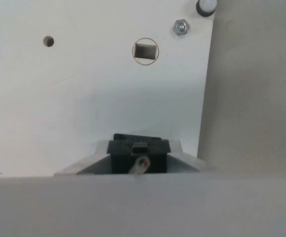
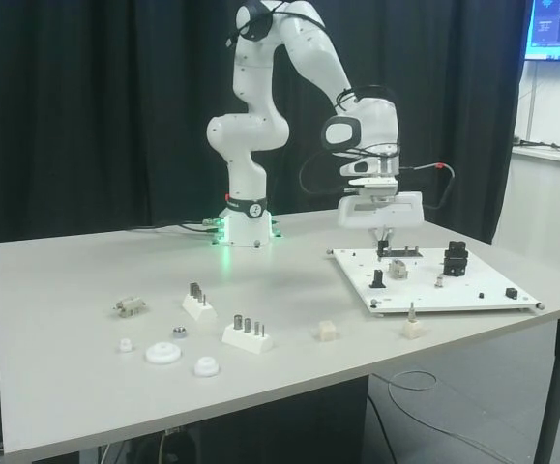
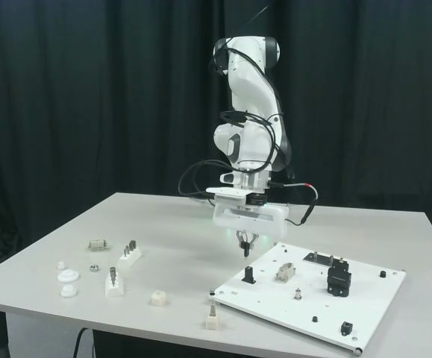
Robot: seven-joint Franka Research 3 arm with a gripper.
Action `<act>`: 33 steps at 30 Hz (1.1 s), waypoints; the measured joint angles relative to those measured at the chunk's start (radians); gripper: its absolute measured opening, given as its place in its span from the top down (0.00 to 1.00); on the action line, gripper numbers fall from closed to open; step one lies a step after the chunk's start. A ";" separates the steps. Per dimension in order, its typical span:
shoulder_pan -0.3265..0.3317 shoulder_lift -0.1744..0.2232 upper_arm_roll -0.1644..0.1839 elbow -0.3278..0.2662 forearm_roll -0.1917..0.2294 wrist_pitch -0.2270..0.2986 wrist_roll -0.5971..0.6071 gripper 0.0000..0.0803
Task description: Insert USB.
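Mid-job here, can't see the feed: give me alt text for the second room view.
The white arm's gripper hangs above the near-left edge of the white board, holding a small dark plug clear of it. The board carries several small black fixtures; loose white and grey parts lie on the grey table to the left.

Board (image 1: 83,98) smooth matt white plastic; nut (image 1: 181,26) shiny metal; table (image 2: 86,290) matt grey.

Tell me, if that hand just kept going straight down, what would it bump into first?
Most likely the white board near its back edge. The hand hangs above it, pointing down, with nothing visible between. Exact landing spot is hard to judge.
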 joint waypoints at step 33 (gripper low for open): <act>0.000 0.012 0.004 -0.029 0.000 0.047 0.045 0.91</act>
